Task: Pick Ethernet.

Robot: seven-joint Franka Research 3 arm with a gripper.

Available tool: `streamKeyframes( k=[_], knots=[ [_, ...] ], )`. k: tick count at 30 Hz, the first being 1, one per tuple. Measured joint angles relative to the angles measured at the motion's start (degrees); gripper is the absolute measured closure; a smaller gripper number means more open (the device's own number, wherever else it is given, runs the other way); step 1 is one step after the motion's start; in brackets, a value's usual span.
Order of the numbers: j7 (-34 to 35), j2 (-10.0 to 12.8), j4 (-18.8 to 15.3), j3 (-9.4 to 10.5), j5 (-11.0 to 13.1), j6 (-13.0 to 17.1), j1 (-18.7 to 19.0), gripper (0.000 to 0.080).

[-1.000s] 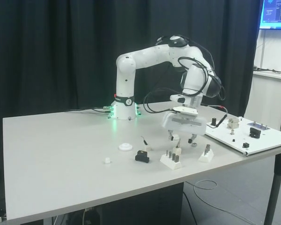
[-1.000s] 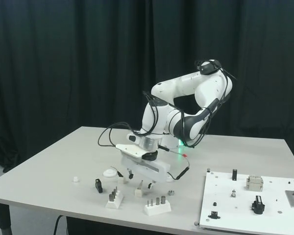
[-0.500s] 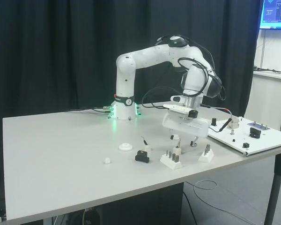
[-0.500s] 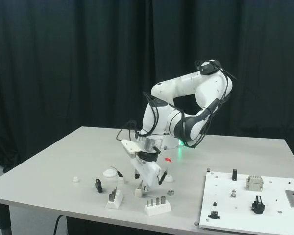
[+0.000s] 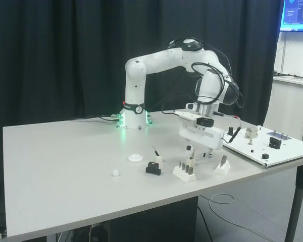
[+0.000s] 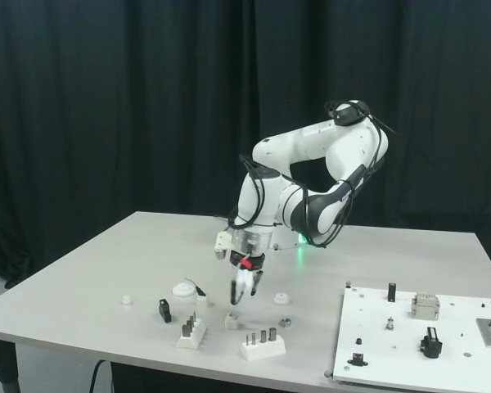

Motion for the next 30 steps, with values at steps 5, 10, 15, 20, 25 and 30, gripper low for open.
streamKeyframes(
  k=[5, 10, 15, 20, 25, 30],
  knots=[
    [6.05, 0.19, 0.0, 0.19, 0.02, 0.77, 0.01, 0.0003],
    [8.91, 0.2, -0.06, 0.43, 0.02, 1.0, 0.01, 0.0003],
    [10.01, 0.29, -0.22, 0.62, 0.02, 1.14, 0.01, 0.0003],
    [10.01, 0.45, -0.42, 0.76, 0.02, 1.27, 0.01, 0.0003],
    [10.01, 0.46, -0.64, 1.14, 0.02, 1.91, -0.01, 0.0003],
    [10.0, 0.46, -0.79, 1.64, 0.02, 2.7, -0.01, 0.0003]
  ],
)
